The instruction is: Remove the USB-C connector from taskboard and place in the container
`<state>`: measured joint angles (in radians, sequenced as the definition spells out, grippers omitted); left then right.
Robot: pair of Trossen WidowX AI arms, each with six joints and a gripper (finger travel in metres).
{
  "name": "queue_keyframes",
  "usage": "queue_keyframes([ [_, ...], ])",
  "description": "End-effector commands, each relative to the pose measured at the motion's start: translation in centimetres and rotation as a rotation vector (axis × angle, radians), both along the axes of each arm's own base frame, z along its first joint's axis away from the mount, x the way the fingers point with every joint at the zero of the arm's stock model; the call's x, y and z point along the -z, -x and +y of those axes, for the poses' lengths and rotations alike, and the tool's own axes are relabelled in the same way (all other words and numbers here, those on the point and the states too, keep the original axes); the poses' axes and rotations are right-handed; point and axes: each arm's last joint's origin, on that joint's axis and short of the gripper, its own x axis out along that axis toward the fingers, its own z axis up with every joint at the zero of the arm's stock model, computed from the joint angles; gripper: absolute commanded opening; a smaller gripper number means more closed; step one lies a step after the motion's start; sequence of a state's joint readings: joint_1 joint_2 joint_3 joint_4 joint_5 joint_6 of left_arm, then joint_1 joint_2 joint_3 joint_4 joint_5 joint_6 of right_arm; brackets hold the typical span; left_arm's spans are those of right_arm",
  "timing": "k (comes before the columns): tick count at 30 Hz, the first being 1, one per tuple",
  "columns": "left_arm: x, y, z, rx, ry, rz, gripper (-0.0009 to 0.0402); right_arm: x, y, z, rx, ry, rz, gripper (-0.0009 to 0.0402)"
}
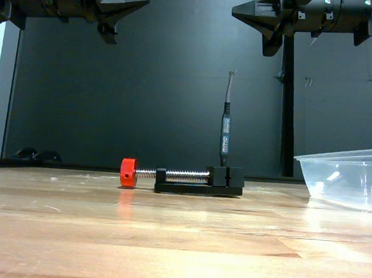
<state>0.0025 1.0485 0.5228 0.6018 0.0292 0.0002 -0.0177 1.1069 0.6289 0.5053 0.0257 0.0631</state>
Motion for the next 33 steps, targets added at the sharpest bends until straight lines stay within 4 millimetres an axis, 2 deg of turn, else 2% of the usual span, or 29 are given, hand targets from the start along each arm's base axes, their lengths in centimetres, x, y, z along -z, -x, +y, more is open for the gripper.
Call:
queue_keyframes([
  [1, 0.0, 0.0, 0.0, 0.000, 0.000, 0.000, 0.0000, 0.0, 0.0, 0.0, 0.000, 0.000, 0.000, 0.0000],
  [21, 0.0, 0.0, 0.0, 0.000, 0.000, 0.000, 0.0000, 0.1, 0.0, 0.0, -0.003, -0.031, 0.007, 0.0000],
  [33, 0.0, 0.0, 0.0, 0.000, 0.000, 0.000, 0.0000, -1.2, -0.1, 0.7, -0.022, -0.034, 0.410, 0.0000],
])
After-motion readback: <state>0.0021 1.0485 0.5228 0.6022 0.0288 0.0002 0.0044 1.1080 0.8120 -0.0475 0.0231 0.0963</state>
